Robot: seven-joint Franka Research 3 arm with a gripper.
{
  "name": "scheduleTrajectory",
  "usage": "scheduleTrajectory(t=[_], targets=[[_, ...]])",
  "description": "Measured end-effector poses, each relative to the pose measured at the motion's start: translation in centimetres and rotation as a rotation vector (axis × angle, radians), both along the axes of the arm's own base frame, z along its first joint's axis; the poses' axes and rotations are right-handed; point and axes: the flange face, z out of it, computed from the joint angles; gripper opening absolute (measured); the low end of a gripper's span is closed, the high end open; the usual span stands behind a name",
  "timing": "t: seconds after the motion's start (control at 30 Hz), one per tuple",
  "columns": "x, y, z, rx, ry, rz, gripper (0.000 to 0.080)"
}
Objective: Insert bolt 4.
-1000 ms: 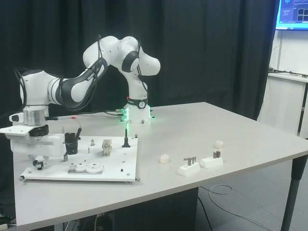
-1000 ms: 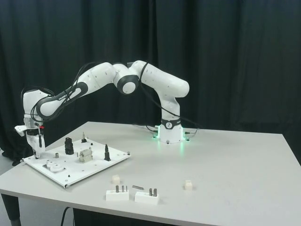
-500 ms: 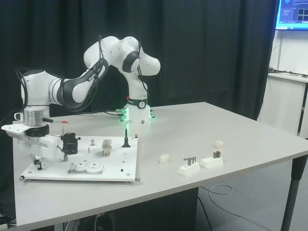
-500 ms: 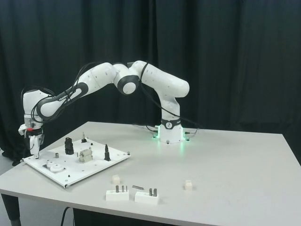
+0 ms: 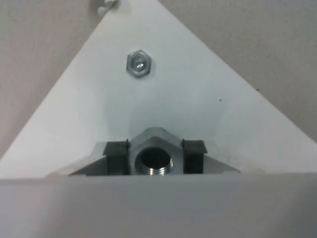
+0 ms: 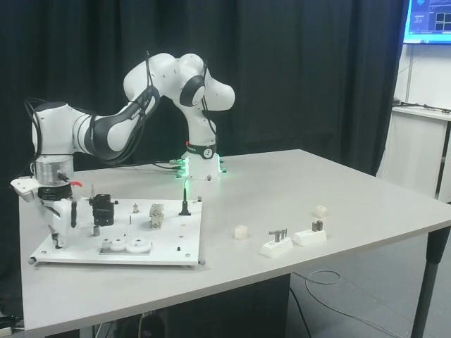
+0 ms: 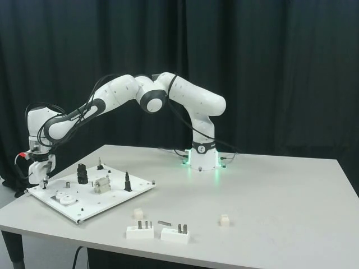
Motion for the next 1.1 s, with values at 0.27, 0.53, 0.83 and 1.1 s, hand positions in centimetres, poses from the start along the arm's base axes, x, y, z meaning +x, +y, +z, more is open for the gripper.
scheduleTrajectory(t=[0.27,0.53,0.83,1.1], targets=[[0.01,0.0,0.02,0.001,-0.002,-0.056,0.0225],[0.03,-0.01,0.05,0.001,-0.002,-0.06,0.0225],[0.06,0.01,0.06,0.0,-0.001,-0.062,0.0225],[0.05,0.01,0.05,0.0,0.0,-0.062,0.0225]])
